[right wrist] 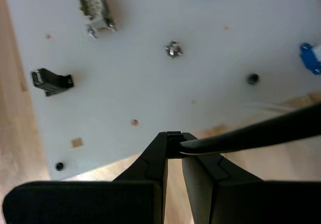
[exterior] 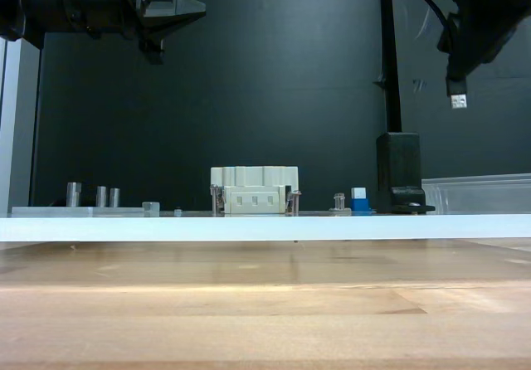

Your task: Remove the USB connector from the USB hub and place in the container

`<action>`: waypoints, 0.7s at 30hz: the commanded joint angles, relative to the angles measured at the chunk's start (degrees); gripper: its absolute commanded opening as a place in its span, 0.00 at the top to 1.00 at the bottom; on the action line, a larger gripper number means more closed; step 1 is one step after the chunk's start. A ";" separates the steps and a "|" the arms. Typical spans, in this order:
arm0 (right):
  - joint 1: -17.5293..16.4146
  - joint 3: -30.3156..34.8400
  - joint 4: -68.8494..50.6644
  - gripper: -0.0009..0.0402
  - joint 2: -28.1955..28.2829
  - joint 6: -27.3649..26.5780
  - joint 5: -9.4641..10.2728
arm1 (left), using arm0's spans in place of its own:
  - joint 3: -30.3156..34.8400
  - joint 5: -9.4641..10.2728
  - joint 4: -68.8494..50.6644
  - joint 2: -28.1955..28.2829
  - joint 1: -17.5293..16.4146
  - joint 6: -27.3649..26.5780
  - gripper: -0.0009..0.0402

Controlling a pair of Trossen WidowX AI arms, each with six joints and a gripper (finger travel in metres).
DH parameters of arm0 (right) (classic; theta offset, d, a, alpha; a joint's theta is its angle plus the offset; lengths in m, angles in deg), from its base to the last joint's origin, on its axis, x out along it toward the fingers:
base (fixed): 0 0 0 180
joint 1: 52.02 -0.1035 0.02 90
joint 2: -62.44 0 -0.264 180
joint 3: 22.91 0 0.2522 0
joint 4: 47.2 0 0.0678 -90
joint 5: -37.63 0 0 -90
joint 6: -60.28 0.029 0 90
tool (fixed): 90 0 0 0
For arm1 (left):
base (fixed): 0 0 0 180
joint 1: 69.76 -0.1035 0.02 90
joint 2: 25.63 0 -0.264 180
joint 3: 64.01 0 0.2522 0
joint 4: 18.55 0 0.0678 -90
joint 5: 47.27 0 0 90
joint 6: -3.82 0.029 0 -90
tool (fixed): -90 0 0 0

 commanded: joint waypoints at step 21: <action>0.70 -6.05 -18.91 0.98 -15.34 6.93 1.68 | 0.02 -0.02 0.02 0.02 0.00 0.02 0.98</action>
